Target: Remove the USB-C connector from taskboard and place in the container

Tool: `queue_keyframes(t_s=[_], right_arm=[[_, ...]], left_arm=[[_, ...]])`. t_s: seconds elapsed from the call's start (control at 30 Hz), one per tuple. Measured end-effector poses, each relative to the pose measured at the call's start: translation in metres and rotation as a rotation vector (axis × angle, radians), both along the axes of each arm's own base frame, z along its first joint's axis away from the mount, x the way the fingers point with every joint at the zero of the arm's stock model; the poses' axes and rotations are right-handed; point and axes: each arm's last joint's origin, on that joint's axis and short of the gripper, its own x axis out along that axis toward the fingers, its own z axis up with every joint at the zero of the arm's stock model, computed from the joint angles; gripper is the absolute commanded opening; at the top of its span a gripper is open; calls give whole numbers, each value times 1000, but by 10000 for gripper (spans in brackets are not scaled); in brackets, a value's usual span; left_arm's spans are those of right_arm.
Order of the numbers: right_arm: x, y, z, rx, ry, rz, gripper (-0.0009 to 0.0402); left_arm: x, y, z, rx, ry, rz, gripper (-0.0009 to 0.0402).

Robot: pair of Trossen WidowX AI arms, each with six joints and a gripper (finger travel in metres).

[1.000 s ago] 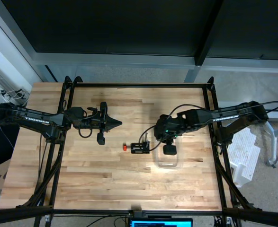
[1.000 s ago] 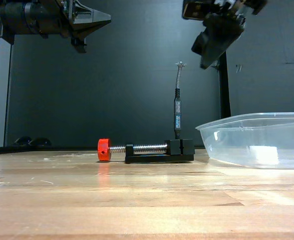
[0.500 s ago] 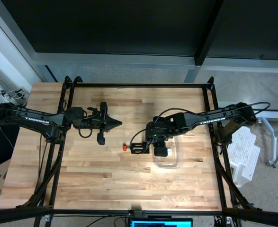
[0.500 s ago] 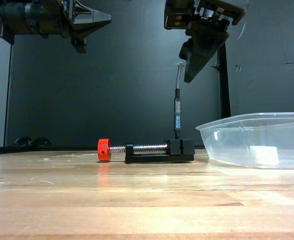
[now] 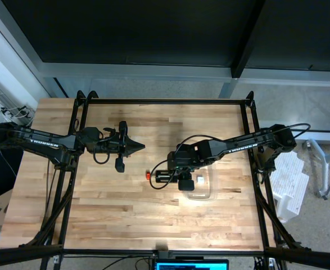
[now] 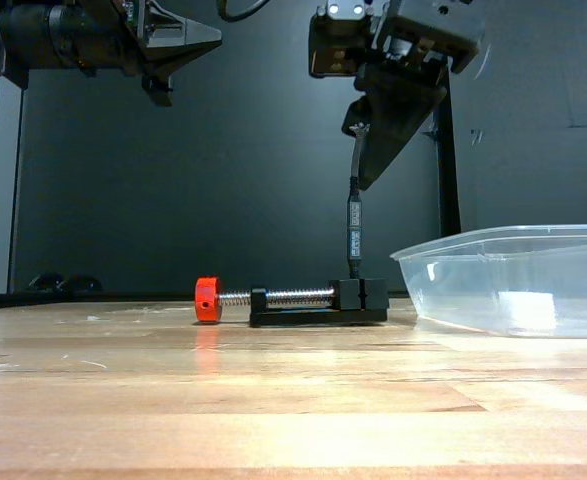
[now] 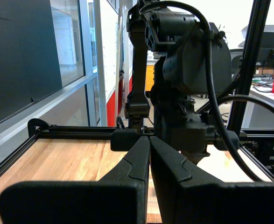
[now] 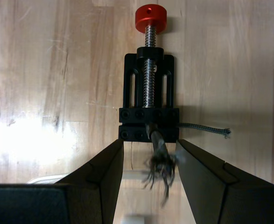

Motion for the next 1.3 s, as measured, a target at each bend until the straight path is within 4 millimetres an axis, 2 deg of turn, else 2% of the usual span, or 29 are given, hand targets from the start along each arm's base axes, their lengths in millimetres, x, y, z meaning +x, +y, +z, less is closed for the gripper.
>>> queue_keyframes(t_s=[0.57,0.8,1.3], right_arm=[[13,3,-22,-14,27,25,153],[13,4,-22,-17,29,31,151],[14,2,-22,-37,27,77,68]], left_arm=[[0,0,0,0,0,0,0],[0,0,0,0,0,0,0],[0,0,0,0,0,0,0]])
